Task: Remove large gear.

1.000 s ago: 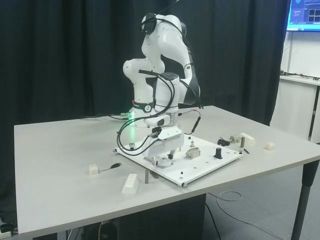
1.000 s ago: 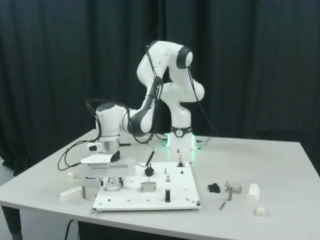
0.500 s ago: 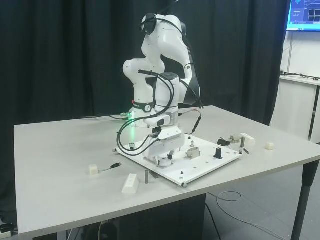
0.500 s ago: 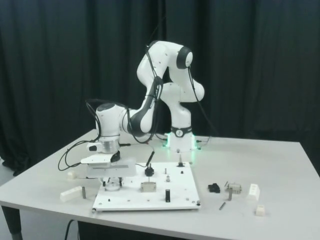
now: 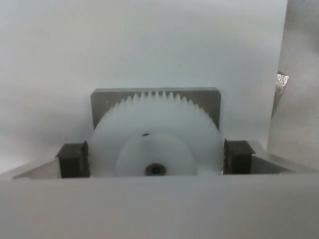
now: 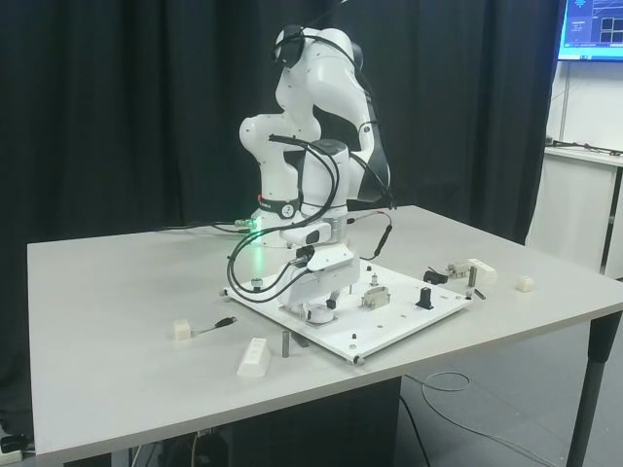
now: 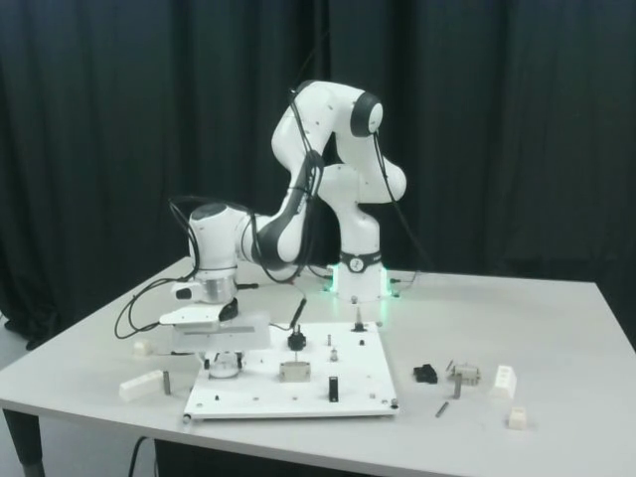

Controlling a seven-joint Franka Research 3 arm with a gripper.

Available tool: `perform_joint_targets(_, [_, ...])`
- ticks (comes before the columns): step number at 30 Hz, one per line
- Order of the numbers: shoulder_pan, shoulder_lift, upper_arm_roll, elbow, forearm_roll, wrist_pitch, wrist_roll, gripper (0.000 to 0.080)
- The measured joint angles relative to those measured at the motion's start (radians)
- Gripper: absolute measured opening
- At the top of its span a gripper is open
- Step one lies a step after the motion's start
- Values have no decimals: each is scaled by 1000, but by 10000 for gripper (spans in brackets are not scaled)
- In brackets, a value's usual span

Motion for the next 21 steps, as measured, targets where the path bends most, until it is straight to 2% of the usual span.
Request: perform_joint_targets(21, [0, -11, -14, 36, -1, -82, 0, 590])
